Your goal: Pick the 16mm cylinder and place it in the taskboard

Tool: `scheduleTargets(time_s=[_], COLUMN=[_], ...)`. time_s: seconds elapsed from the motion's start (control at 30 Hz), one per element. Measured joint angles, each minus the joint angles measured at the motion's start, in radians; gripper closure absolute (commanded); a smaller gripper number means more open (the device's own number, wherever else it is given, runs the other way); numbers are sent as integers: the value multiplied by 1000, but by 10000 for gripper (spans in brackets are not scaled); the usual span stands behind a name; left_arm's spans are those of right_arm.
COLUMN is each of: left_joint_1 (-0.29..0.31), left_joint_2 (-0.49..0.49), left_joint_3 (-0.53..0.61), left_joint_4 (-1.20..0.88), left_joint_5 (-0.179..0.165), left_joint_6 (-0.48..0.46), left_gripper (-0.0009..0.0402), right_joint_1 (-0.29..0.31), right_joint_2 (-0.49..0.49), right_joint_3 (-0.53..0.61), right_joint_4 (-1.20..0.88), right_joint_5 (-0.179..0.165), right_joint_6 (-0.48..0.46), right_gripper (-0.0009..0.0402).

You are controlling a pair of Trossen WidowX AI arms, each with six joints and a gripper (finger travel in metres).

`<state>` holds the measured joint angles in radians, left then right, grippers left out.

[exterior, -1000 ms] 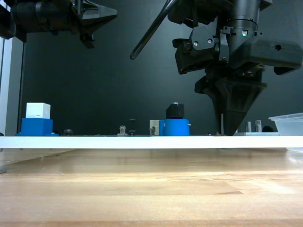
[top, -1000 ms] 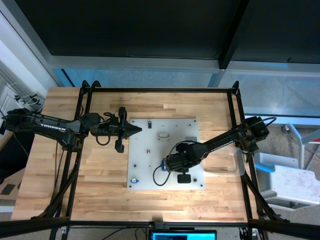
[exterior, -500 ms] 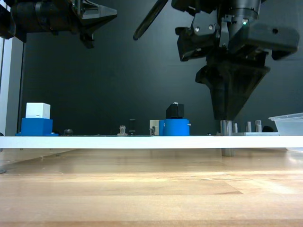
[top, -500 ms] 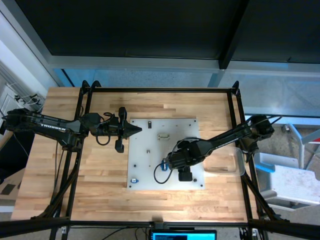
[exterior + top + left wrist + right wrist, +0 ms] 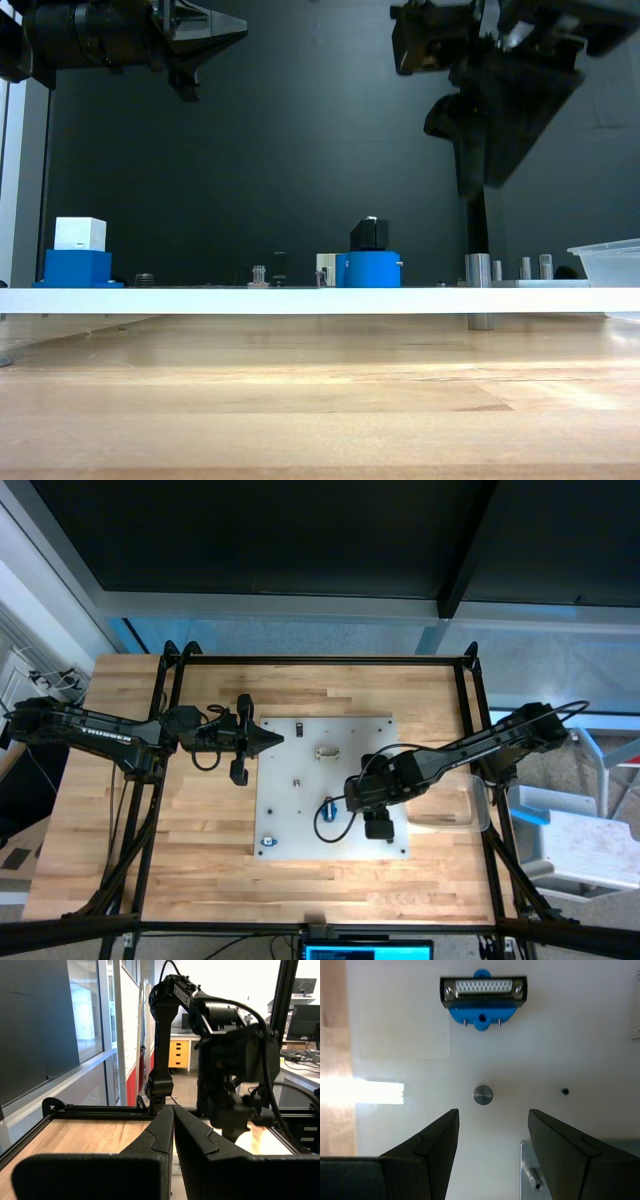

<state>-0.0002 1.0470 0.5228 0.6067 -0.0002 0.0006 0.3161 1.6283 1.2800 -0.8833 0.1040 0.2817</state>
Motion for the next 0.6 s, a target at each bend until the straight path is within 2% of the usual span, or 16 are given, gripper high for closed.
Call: scheduleTargets(time_s=[0.33, 0.6], left_joint_1=[0, 0], left_joint_2=[0, 0], left_joint_3=[0, 0], left_joint_4=[0, 0], left_joint_5=[0, 0], left_joint_6=[0, 0], left_gripper=[393, 393], right_joint_1=[0, 0], right_joint_2=[-59, -70], right_joint_3=[0, 0], right_joint_4=[-33, -33], right_joint_5=[0, 0], right_joint_6=[0, 0], right_gripper=[201, 201])
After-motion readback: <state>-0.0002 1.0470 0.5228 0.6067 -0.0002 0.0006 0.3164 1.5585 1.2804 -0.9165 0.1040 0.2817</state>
